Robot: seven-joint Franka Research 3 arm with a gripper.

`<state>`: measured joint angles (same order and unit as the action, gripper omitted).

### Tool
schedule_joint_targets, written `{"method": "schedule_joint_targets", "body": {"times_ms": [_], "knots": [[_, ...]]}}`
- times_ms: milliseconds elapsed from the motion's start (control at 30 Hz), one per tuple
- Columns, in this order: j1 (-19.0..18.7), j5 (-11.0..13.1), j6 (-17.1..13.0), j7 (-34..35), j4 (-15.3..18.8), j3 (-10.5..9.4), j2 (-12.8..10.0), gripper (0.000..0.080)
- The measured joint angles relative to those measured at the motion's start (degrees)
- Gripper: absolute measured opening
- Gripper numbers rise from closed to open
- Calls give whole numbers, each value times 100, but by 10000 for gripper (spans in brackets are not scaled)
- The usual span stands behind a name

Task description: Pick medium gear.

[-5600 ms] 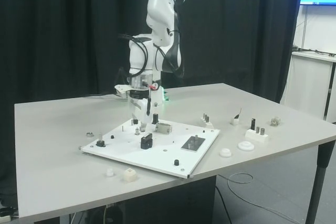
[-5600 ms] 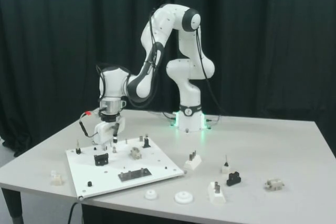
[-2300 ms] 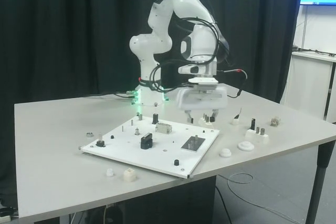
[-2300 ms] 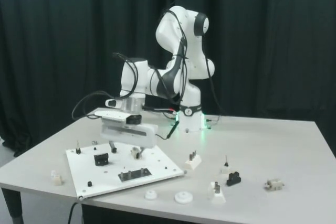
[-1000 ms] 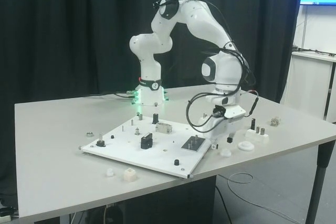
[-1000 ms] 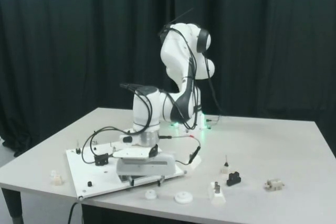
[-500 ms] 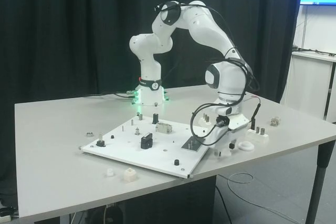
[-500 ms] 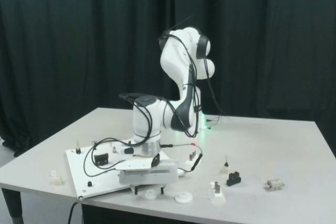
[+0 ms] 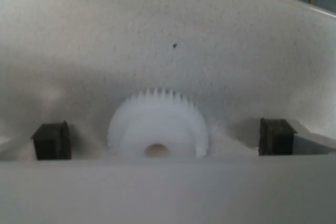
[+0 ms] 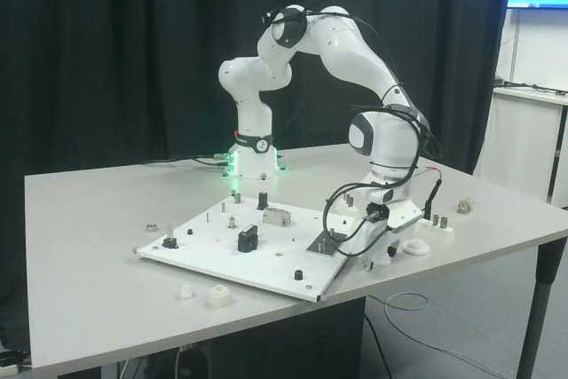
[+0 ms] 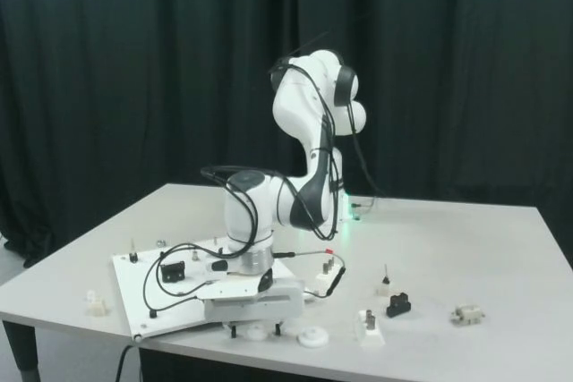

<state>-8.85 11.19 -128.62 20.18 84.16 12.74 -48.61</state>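
Note:
The medium gear [image 9: 157, 128] is a white toothed disc with a centre hole, lying flat on the grey table. In the wrist view my gripper [image 9: 164, 138] is open, with one black fingertip [image 9: 51, 140] on each side of the gear and a gap between each tip and the teeth. In the second room view the gear [image 11: 257, 333] lies under the hand near the table's front edge, and my gripper [image 11: 256, 329] is down at table height. In the first room view my gripper [image 10: 380, 259] largely hides the gear.
A larger white gear [image 10: 414, 247] lies just beside the hand. The white assembly board [image 10: 266, 255] with pegs and black parts lies on the other side. A white peg block [image 10: 435, 230], a black part [image 11: 398, 304] and the table's front edge are close by.
The arm has swung from the far side of the board across to the table's front edge. It has come down until the open fingers straddle the medium gear.

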Motion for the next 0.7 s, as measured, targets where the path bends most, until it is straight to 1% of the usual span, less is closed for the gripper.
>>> {"method": "schedule_joint_targets", "body": {"times_ms": [167, 200, 333, 367, 667, 700], "knots": [[18, 0, 73, 0, -39, 1, -15, 800], [22, 0, 87, 0, -43, 1, -16, 711], [27, 0, 117, -1, -47, 1, -16, 711], [26, 0, 122, -3, -48, 0, -16, 545], [25, 0, 154, -65, -63, -22, -18, 545], [25, 0, 159, -65, -66, -25, -18, 401]]}}
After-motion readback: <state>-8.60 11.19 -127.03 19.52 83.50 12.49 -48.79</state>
